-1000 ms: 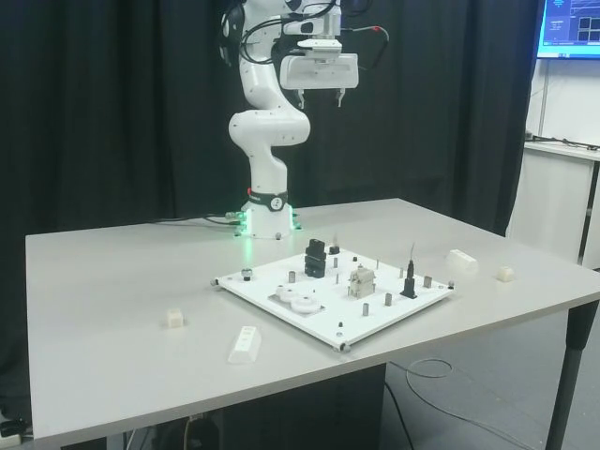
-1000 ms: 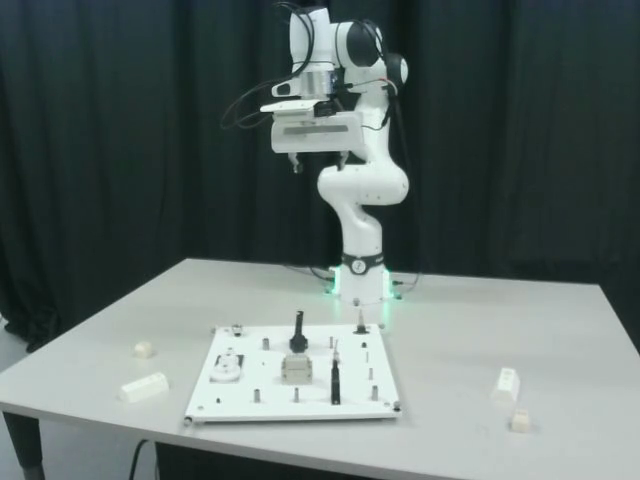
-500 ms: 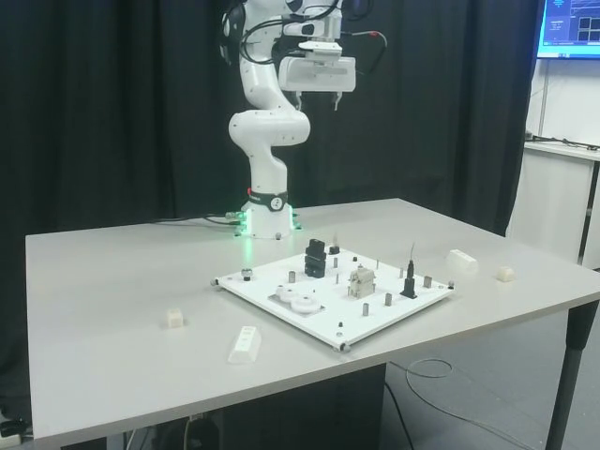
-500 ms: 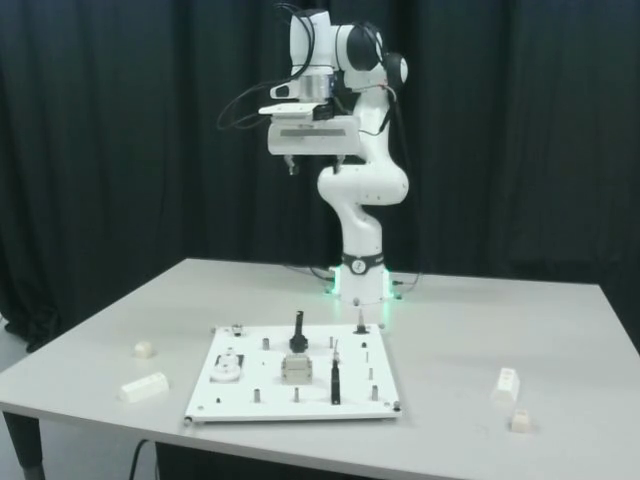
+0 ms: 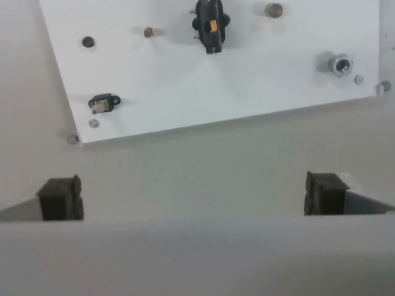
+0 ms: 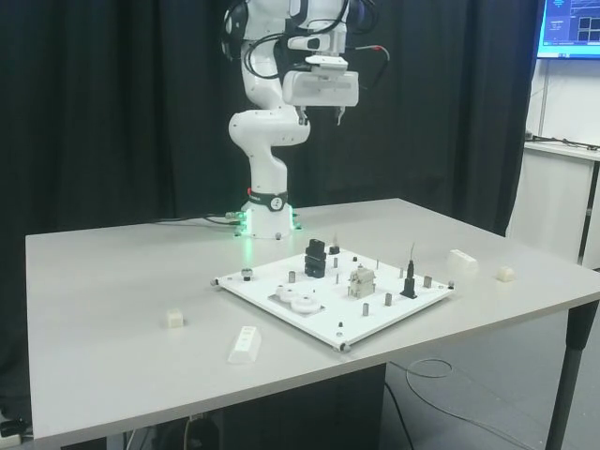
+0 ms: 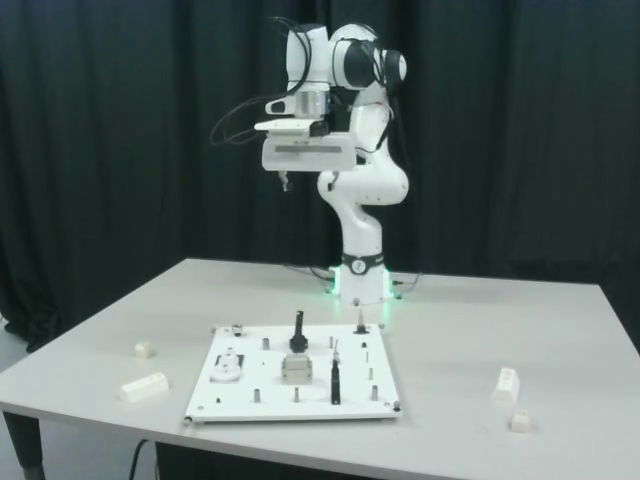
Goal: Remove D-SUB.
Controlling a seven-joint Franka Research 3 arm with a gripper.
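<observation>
Tool (image 5: 191,196) held high above the grey counter (image 6: 112,281), fingers (image 5: 60,198) spread wide with nothing between them.

The D-SUB (image 6: 359,281), a small grey connector, is seen seated near the middle of the white board (image 7: 275,405), well below the white arm (image 7: 355,190); small white blocks (image 6: 246,344) are scattered on the counter around the board.

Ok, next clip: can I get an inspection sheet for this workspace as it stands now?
Surface: grey table, flat.
Job's things: white board near the front edge, connectors and pegs standing on it; which is the D-SUB, cannot tell.
Clutter: four small white blocks on the table, two each side of the board.
Gripper: gripper high above the table, jaws open, holding nothing.
Cables: black cables looped at the wrist.
Surroundings: black curtain; screen beyond.
</observation>
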